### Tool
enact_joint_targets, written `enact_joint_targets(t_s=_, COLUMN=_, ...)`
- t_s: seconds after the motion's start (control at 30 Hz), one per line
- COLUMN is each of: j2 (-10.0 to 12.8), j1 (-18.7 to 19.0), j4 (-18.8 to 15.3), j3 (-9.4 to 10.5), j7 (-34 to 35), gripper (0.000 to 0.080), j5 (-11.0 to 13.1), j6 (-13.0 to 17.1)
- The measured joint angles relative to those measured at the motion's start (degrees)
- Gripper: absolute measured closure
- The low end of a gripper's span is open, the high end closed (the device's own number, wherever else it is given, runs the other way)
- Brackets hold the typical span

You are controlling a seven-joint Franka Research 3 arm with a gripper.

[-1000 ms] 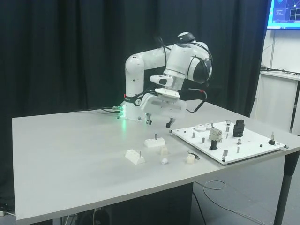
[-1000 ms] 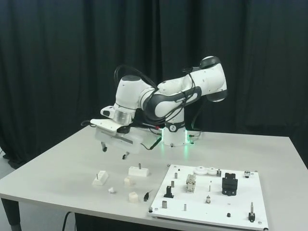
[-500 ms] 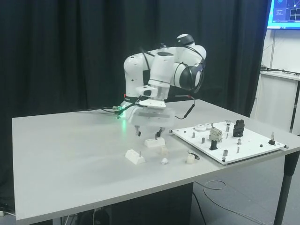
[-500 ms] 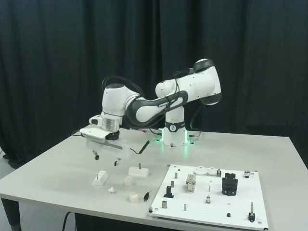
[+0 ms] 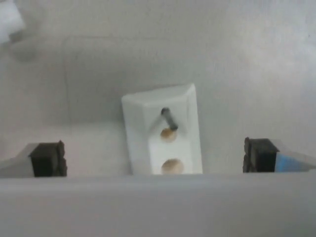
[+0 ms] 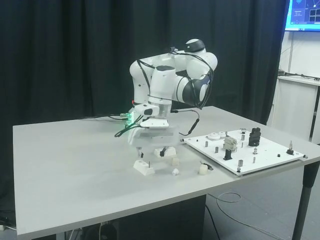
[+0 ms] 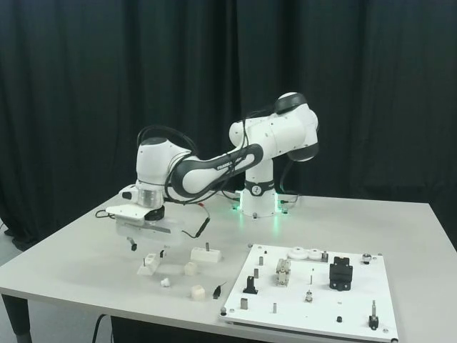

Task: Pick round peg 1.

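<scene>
A thin grey round peg point(image 5: 168, 118) stands in a white holder block point(image 5: 185, 129) that has two more holes. My gripper point(image 5: 153, 158) hangs just above this block, open, with the black fingertips point(image 5: 47, 159) wide apart on either side and nothing between them. From the first room view the gripper point(image 6: 150, 152) hovers over the block point(image 6: 144, 168) near the table's front. The second room view shows the gripper point(image 7: 147, 249) above the same block point(image 7: 148, 265), not touching the peg.
A second white block with a peg point(image 7: 206, 254) lies just beside. Small white pieces point(image 7: 191, 269) point(image 7: 166, 281) point(image 7: 197, 292) sit close by. The white assembly board point(image 7: 357, 294) with pegs, gears and black fixtures lies further along the table.
The arm has swung away from the board side towards the holder block and dropped lower. The fingers have stayed open throughout.
</scene>
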Motion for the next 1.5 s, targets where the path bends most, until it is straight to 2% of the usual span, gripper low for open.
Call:
enact_joint_targets(t_s=0.3, j2=0.7, j1=-4.3, j4=4.0, j3=2.08, j7=-0.4, gripper=0.0003, j5=0.2, j6=0.0)
enact_joint_targets(t_s=0.57, j2=0.8, j1=-6.8, j4=6.0, j3=3.47, j7=-0.5, gripper=0.0003, j5=0.1, j6=-0.1)
enact_joint_targets(t_s=0.97, j2=0.8, j1=-7.7, j4=7.1, j3=3.60, j7=-2.8, gripper=0.0003, j5=-1.6, j6=-0.9)
enact_joint_targets(t_s=1.3, j2=0.8, j1=-7.7, j4=7.7, j3=3.52, j7=-3.2, gripper=0.0003, j5=-1.7, j6=-1.7)
enact_joint_targets(t_s=1.33, j2=0.8, j1=-7.7, j4=7.7, j3=3.52, j7=-3.2, gripper=0.0104, j5=-1.7, j6=-1.7)
enact_joint_targets(t_s=1.5, j2=0.8, j1=-7.7, j4=7.8, j3=3.52, j7=-3.2, gripper=0.0104, j5=-1.7, j6=-1.9)
